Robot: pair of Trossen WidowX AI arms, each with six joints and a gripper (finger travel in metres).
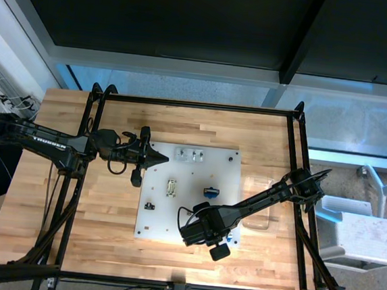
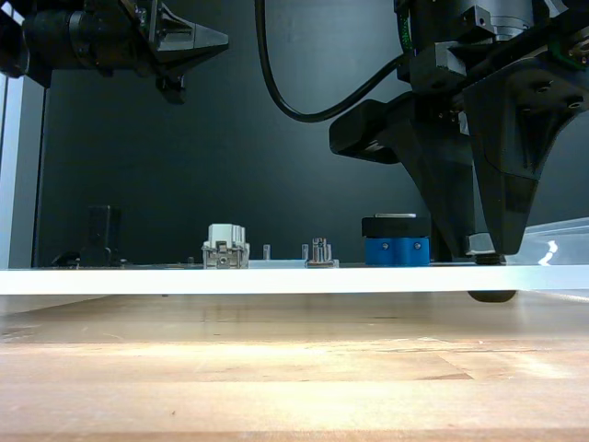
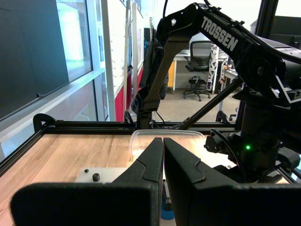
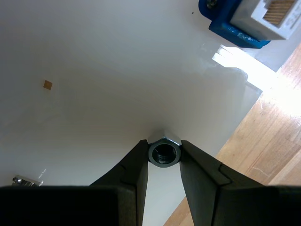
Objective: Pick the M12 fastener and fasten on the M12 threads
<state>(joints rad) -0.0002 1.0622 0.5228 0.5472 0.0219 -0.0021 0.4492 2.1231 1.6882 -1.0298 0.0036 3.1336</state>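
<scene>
M12 nut (image 4: 163, 153), small, silver and hexagonal, right wrist view: it stands with its bore facing the camera between the two black fingers of the right pincer (image 4: 163, 149). That pincer is clamped on the nut, one finger against each opposite flat. The nut sits over the flat white board (image 4: 94, 70), near the edge where the board meets the wooden worktop (image 4: 275, 141). A blue connector block (image 4: 230, 26) lies apart from it.

Low view: the right pincer points straight down at the board's right part. The nut shows as a silver sliver at the fingertips, on top of the short dark threaded stud (image 2: 490, 260). How far it is run down cannot be told. The left pincer (image 2: 221, 39) hangs high above the board's left part.

High view: the right arm's wrist hides nut and stud over the board's near right corner. A clear tray (image 1: 258, 218) lies on the worktop just beside the board.

Left wrist view: the left pincer's two black fingers lie together.
</scene>
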